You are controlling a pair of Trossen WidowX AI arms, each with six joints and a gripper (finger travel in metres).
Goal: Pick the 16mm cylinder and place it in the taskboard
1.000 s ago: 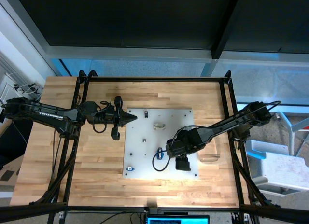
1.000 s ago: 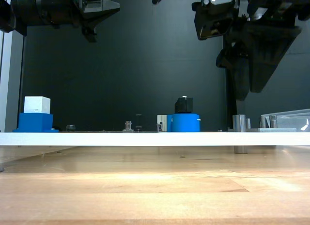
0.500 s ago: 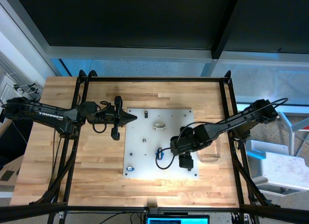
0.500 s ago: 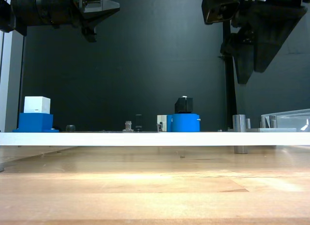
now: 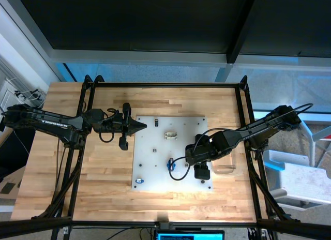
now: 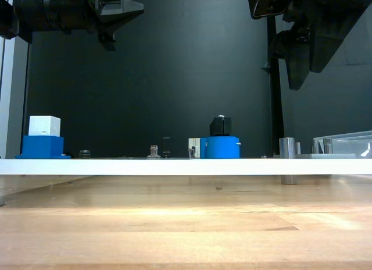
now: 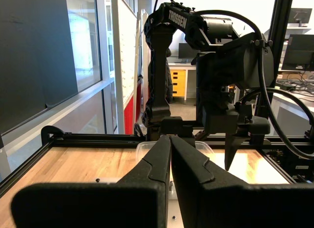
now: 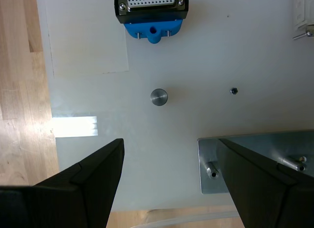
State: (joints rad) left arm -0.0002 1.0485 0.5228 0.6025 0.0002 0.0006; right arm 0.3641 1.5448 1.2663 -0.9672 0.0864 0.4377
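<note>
The right end effector has risen and drifted right, fingers spread and empty; the metal peg stands upright in the white board below it (right arm lettered TROSSEN); left end effector, pressed together, hovers at the board's left edge

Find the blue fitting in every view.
High: blue fitting on the white board, near its middle.
Low: right of centre, on the board.
Left wrist: not visible; shut left hand hovers at the board's left edge.
Right wrist: beyond the open right hand, above the board.
Landmark: white board.
</note>
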